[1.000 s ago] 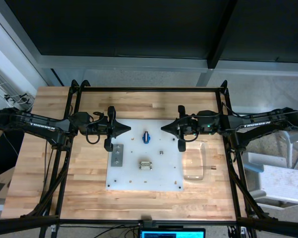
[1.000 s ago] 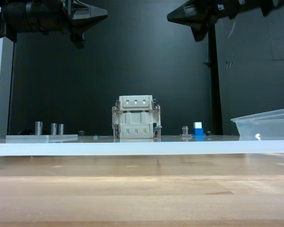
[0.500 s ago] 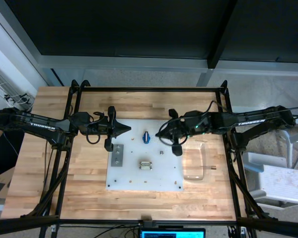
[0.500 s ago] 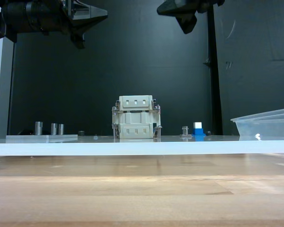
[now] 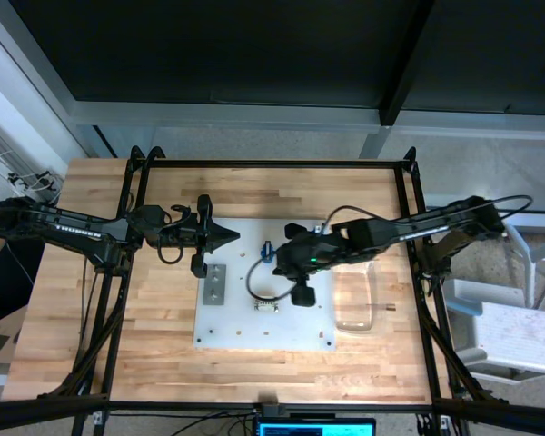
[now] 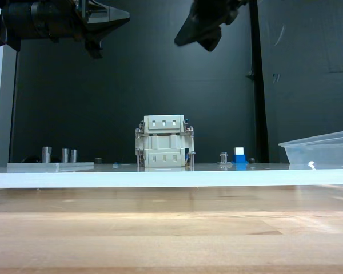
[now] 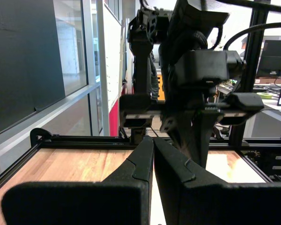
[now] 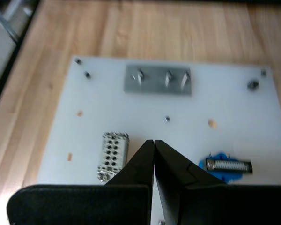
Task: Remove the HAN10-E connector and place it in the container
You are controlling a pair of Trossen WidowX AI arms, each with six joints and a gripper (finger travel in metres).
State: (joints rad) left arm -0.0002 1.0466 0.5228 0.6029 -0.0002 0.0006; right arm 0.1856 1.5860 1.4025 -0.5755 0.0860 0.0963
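The high camera sits above the near edge of the table (image 5: pixel 163 354) and looks down and away. It is far off, so it sees the whole board (image 5: pixel 295 329), the tray (image 5: pixel 374 304) and both arms. The low camera sits at table height by the near edge and looks flat along the top. It is close, so the plug (image 6: pixel 164 142) looks big from the side.

Both views share the plug, the tray, the left gripper (image 5: pixel 234 238) over the board's far left part, and the right gripper (image 5: pixel 275 264) over the middle.

The left wrist camera looks along the left gripper, level, at the right arm (image 7: pixel 196 65). The right wrist camera looks along the right gripper down at the board from close up. With the high view it shares the plug, the bar (image 8: pixel 158 79) and the blue clip (image 8: pixel 225 165).
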